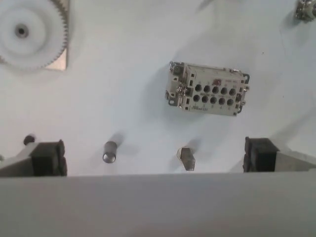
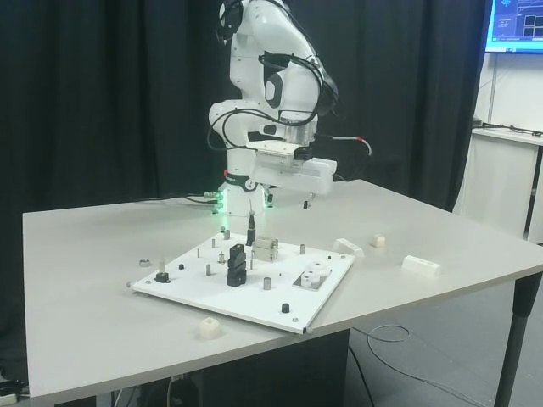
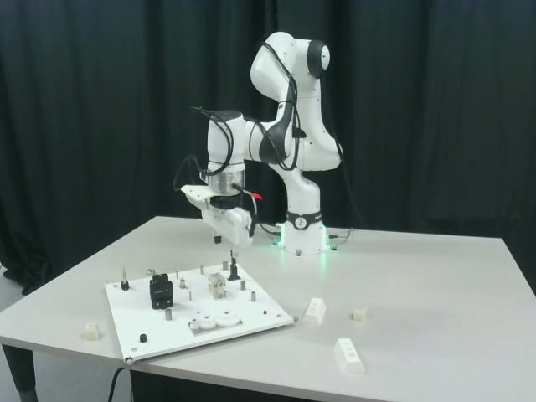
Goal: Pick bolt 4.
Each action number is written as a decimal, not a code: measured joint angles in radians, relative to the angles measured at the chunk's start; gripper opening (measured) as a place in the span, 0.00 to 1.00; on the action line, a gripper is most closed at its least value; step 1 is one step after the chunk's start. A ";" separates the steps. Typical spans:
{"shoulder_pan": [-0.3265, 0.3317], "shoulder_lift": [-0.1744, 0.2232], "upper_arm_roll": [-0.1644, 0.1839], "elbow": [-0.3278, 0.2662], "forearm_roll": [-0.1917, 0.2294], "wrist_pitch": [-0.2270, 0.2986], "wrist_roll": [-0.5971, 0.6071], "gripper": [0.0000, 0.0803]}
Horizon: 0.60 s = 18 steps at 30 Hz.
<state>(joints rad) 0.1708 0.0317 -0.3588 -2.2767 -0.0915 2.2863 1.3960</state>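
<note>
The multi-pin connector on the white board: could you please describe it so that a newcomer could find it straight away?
Start at the white board on the grey table, below the gripper. Near the board's middle sits the connector, a pale rectangular block with two rows of round sockets. The slim upright bolts around it have no holes.

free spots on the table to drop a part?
Bare grey table right of the base, beyond the three small blocks. Also left of the board. The board itself is crowded: pegs, gears, connector.
</note>
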 joint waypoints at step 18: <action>-0.005 0.033 -0.006 -0.004 -0.001 0.022 0.005 1.00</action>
<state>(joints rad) 0.1662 0.0649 -0.3649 -2.2811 -0.0924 2.3086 1.4013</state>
